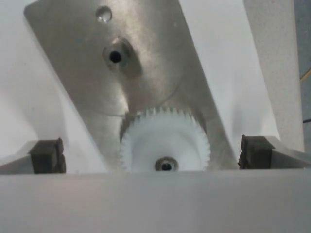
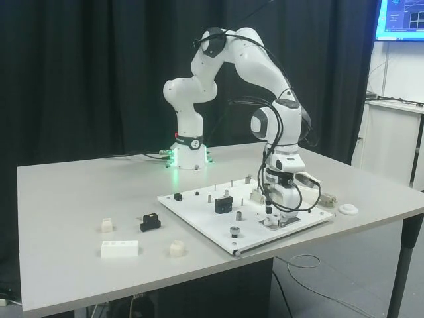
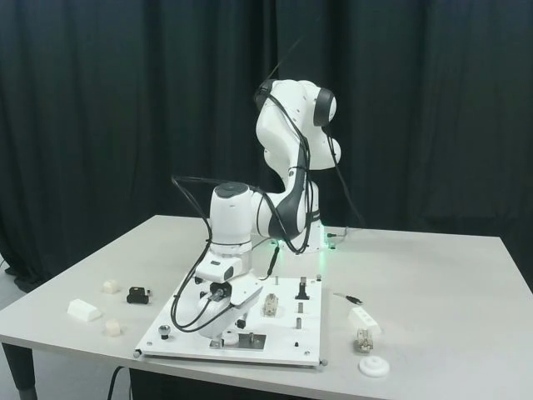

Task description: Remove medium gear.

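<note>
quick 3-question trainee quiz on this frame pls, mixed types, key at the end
1. True or false: the fingers already clamp the white gear.
2. The gear sits on: A) the metal plate B) the bare grey table C) the white block.
3. Wrist view: how many empty holes does the plate show beyond the gear?

Key: 1 false, the fingers stand apart on either side, not touching. 2 A. 3 two.

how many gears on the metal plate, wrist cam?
1. A white gear sits on the metal plate between the open fingers; the farther peg on the plate is bare. The camera's own housing hides the plate's near end.
</note>
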Motion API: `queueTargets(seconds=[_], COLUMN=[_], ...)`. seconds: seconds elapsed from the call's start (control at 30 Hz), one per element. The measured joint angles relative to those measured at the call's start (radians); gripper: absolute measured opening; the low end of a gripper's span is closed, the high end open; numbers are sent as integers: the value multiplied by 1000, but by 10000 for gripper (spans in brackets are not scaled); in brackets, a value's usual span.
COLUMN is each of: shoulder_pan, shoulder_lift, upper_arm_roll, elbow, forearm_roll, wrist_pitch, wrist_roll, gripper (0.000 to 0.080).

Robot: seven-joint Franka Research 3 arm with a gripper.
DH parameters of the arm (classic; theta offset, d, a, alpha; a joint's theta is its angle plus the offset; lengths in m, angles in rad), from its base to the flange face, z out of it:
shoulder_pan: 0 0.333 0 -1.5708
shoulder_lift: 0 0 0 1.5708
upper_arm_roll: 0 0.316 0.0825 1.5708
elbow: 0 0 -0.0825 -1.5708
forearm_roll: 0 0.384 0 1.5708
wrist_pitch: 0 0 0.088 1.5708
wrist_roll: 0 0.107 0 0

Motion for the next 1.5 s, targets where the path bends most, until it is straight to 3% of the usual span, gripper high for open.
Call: queueTargets(seconds=[0.33, 0.37, 0.4, 0.43, 0.57, 0.6, 1.0, 1.5], shoulder_pan=[0, 0, 0, 0, -1, -1, -1, -3], shoulder_lift=[1, 1, 2, 3, 8, 8, 9, 24], upper_arm_roll=[2, 2, 2, 2, 1, 1, 1, 1], elbow=[-7, -7, -6, -5, -3, -2, -1, 36], forearm_roll=[0, 0, 0, 0, 0, 0, -2, -19], wrist_pitch=[3, 4, 10, 16, 35, 35, 38, -15], wrist_roll=[8, 9, 9, 9, 9, 9, 6, 6], gripper=[800, 712, 712, 530, 530, 394, 398, 398])
